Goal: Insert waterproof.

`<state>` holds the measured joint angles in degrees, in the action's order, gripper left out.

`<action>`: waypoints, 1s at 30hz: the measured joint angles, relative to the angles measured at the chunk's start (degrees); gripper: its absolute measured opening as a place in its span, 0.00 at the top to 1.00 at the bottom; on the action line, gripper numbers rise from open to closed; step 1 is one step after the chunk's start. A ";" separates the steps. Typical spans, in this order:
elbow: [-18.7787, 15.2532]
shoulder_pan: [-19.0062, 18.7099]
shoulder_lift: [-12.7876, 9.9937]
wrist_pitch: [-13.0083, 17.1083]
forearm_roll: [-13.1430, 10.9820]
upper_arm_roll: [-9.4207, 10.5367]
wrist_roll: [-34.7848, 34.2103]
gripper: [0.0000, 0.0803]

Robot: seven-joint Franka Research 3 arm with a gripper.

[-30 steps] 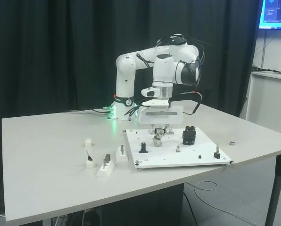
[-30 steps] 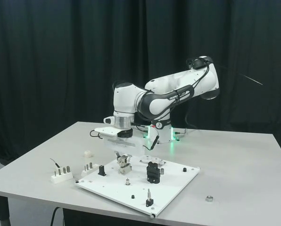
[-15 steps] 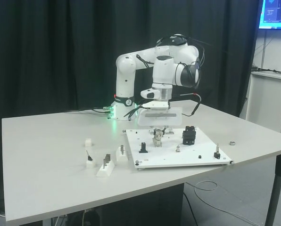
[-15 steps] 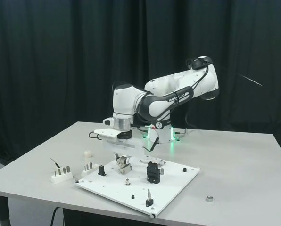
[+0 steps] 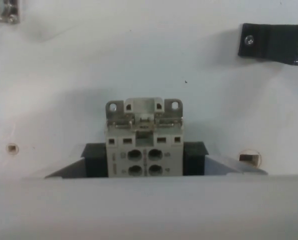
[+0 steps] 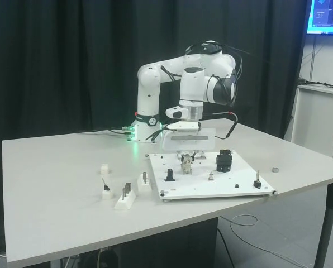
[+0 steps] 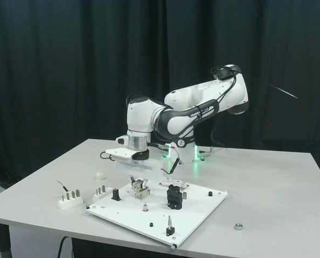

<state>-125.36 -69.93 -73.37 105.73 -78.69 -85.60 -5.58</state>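
The waterproof connector [image 5: 144, 147] is a grey block with four round holes and a metal clip on top. It sits between my black fingers [image 5: 95, 160], which press on both of its sides. My gripper [image 5: 145, 161] is shut on it. In the room views the gripper [image 6: 186, 162] [image 7: 140, 187] hangs low over the back part of the white board [image 6: 222, 187] [image 7: 197, 212]. The connector [image 6: 186, 165] [image 7: 140, 189] is just above or on the board; I cannot tell whether it touches.
On the board stand a black block [image 6: 223, 160] [image 7: 174, 196], a small black clip [image 6: 170, 176] [image 5: 274, 42] and several small pins. Left of the board are white stands [image 6: 124, 196] and a white cube [image 6: 104, 167]. A loose nut [image 6: 276, 168] lies at the right.
The hand has drifted slightly to the left over the board and sits a touch lower. The connector stays between the fingers.
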 joint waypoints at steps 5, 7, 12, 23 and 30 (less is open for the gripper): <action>0.06 0.18 0.21 -0.06 0.00 0.08 -0.02 0.61; 0.07 0.24 0.27 -0.16 0.00 0.07 -0.03 0.61; 0.07 0.35 0.38 -0.45 0.00 0.05 -0.09 0.61; 0.05 0.35 0.39 -1.94 0.00 -0.27 -0.29 0.61; 0.01 0.33 0.39 -2.02 0.00 -0.29 -0.30 0.61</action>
<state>-125.35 -69.60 -72.98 103.71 -78.69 -85.89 -5.89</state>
